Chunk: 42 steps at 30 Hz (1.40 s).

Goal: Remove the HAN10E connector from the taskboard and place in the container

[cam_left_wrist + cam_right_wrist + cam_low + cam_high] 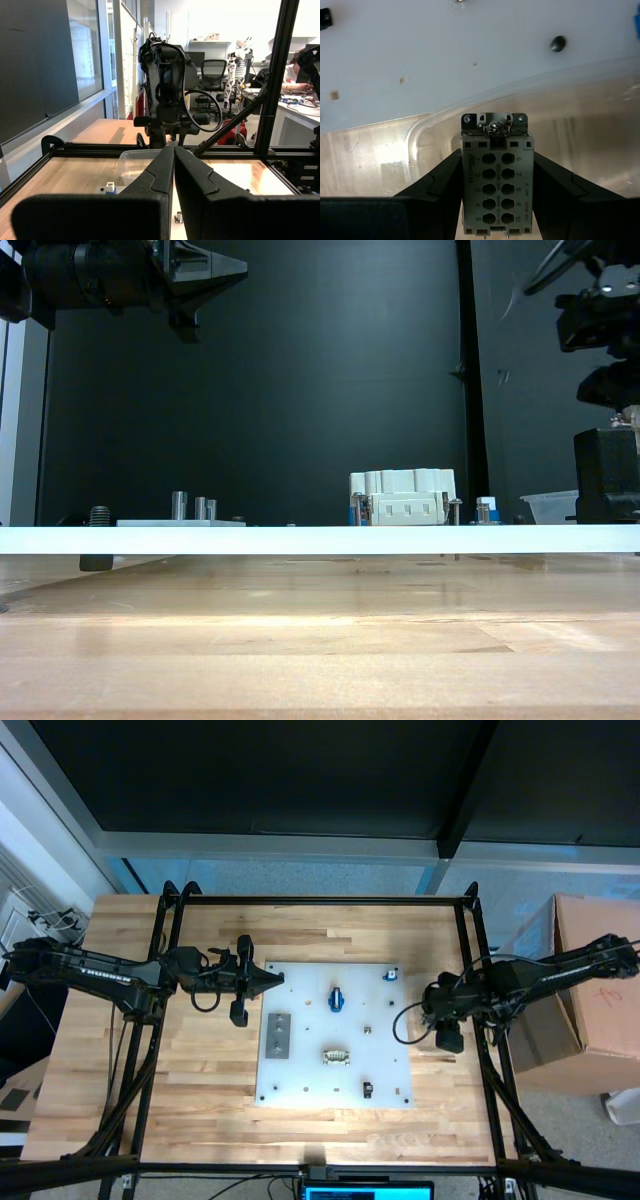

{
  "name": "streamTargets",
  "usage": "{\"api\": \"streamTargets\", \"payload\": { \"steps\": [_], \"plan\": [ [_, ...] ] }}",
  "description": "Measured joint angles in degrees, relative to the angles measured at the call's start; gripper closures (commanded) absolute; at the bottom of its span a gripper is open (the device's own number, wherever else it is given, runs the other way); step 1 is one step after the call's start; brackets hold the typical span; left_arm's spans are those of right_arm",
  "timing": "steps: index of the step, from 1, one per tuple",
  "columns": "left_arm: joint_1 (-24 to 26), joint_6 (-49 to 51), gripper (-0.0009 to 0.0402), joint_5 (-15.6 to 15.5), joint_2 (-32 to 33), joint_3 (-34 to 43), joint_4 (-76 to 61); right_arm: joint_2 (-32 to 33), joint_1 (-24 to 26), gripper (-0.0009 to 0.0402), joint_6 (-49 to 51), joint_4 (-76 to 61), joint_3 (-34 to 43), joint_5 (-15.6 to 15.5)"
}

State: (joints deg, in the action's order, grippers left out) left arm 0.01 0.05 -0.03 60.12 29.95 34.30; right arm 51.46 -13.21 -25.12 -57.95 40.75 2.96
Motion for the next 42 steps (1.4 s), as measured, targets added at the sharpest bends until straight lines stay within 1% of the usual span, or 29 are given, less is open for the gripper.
{"api": "streamTargets", "payload": {
  "steps": [7,21,35,42],
  "plan": [
    [0.00,-0.02,0.0393,0.00,0.00,0.00,-0.02,1.27,0.37,0.0384,0.09,-0.46,-0.52,-0.07],
    [0.00,0.00,0.0393,0.00,0.00,-0.02,0.00,-1.84,0.39,0.0384,-1.25,-2.47,-3.87,-0.02],
    [0.00,0.00,0.0393,0.00,0.00,-0.02,0.00,-2.01,0.48,0.0384,-3.06,-3.50,-4.00,-0.02],
    [0.00,0.00,0.0393,0.00,0.00,0.00,-0.02,-1.31,3.28,0.0384,-2.73,-2.91,-3.30,-0.04]
  ]
}}
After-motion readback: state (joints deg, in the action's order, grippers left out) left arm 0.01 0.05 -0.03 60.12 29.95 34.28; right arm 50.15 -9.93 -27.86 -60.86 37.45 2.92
